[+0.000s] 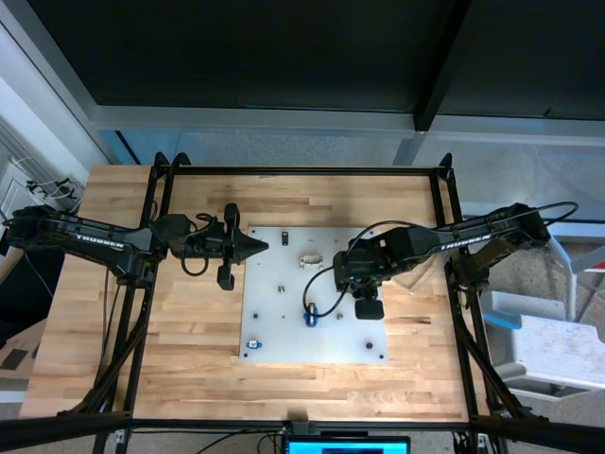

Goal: Pick the 16mm cylinder and place it in the container

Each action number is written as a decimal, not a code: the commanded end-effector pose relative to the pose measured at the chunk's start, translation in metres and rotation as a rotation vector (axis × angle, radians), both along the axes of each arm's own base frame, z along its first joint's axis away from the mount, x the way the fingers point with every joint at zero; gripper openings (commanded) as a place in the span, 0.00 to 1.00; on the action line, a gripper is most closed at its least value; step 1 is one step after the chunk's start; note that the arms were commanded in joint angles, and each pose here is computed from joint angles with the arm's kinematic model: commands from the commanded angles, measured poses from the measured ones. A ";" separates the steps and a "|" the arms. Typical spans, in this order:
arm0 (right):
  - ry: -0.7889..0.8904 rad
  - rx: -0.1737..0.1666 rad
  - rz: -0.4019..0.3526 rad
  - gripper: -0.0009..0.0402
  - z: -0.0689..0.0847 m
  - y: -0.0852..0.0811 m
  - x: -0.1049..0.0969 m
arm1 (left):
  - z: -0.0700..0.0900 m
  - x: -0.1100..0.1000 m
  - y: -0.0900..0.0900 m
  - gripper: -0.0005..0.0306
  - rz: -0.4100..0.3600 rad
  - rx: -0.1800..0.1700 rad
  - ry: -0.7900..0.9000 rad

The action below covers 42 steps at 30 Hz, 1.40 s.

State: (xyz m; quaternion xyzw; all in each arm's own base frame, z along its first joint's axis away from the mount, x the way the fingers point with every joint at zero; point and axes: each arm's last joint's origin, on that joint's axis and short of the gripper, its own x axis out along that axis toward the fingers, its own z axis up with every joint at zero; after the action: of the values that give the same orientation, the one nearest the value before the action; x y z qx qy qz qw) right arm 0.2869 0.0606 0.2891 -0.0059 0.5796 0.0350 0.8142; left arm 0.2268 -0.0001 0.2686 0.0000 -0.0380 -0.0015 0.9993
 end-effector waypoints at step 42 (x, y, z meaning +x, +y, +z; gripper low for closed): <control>0.126 -0.037 -0.011 0.43 -0.060 0.044 0.042 | 0.000 0.000 0.000 0.02 0.000 0.000 0.000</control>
State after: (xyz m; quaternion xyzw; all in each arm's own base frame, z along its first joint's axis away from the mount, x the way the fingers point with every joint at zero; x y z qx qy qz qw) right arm 0.3288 0.1040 0.2318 -0.0142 0.6272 0.0204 0.7785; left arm 0.2268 -0.0001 0.2686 0.0000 -0.0382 -0.0015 0.9993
